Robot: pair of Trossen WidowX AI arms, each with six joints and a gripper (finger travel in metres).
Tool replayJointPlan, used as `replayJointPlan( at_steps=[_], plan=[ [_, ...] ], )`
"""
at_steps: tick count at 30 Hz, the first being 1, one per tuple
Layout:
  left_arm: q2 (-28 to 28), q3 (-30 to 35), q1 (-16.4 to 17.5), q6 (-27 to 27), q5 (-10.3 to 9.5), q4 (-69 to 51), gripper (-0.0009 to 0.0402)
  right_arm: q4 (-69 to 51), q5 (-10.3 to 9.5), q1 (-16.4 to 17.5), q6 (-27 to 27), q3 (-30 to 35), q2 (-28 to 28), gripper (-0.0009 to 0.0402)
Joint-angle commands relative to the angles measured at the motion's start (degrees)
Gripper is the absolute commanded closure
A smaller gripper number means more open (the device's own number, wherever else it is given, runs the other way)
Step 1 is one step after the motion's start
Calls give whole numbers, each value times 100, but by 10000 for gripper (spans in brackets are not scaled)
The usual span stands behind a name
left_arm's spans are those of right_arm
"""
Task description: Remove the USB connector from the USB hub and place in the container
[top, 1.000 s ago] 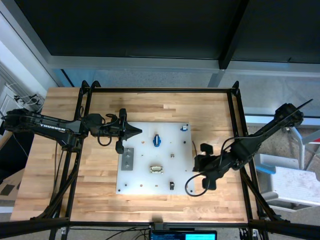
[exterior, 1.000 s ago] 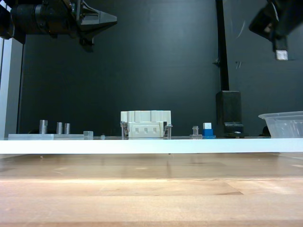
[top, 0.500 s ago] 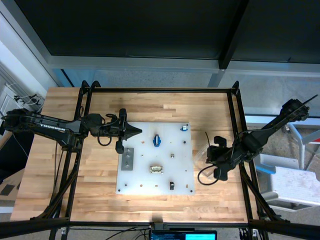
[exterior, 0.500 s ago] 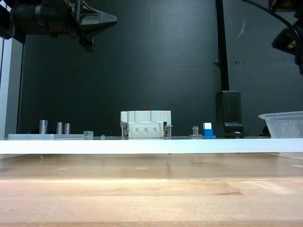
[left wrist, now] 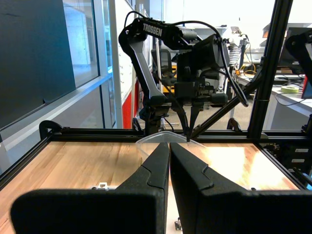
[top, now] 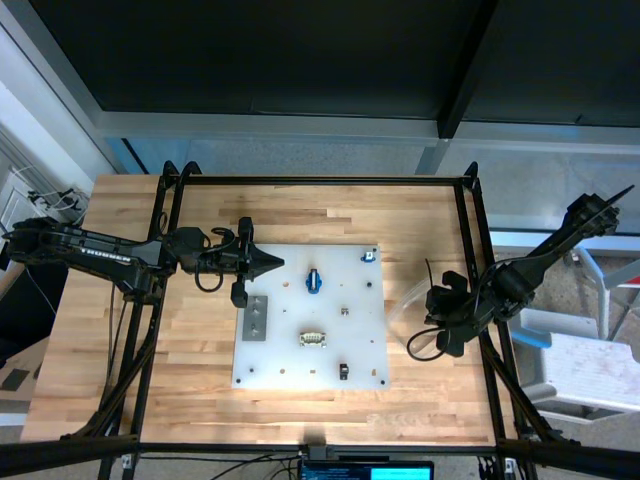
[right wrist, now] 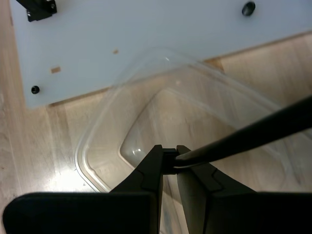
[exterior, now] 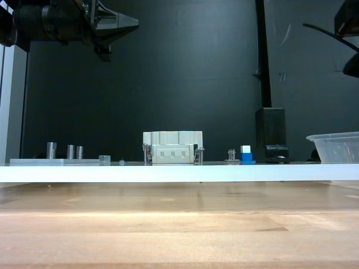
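My right gripper [right wrist: 168, 158] was pinched shut on the plug end of the USB connector [right wrist: 253, 132], hanging right over the container [right wrist: 91, 131], which sat just beside the white board [right wrist: 146, 29]. Tray looked empty to me. My worry: that springy cable stuck out past the rim, so letting go could've flopped it over the edge or shoved the light tray. Left gripper [top: 272, 263] sat parked above the board's far left corner, fingers closed on nothing.

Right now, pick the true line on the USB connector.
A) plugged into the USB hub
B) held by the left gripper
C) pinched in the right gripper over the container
C: the right gripper is shut on the USB connector above the container; the left gripper hangs shut over the board's far left corner.
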Motion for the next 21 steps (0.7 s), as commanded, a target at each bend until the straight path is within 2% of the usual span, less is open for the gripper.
replayJointPlan(
  at_steps=[1,21],
  plan=[
    [0,2,0,2,2,0,392,2,-92,68,177,-127,-61,393],
    [0,2,0,2,2,0,392,0,-129,98,334,-203,-61,393]
  ],
)
